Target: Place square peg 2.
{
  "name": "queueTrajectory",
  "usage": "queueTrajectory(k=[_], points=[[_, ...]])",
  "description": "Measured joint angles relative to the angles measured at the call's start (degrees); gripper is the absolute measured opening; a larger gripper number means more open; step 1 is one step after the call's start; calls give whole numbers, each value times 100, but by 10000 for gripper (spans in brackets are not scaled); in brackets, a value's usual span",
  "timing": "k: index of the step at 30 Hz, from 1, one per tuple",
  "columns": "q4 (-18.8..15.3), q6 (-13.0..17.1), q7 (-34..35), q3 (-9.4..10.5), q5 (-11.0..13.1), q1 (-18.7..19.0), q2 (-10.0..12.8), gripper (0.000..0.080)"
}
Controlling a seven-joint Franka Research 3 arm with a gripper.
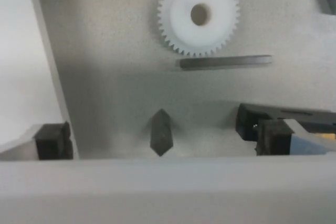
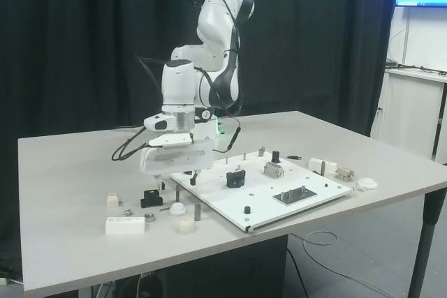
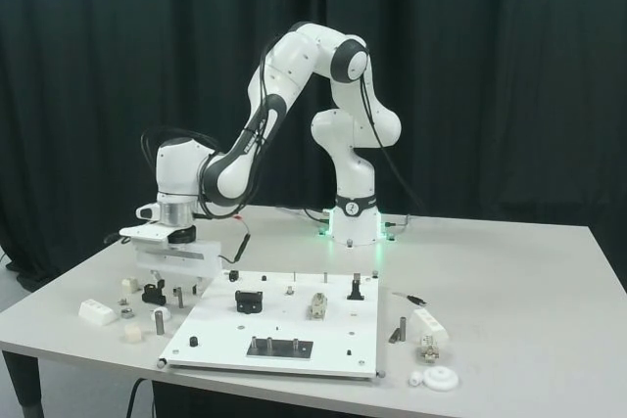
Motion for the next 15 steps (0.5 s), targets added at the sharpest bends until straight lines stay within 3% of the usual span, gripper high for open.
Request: queueTrajectory(k=[15], points=[[67, -357, -69, -130, -70, 2, -217, 800]])
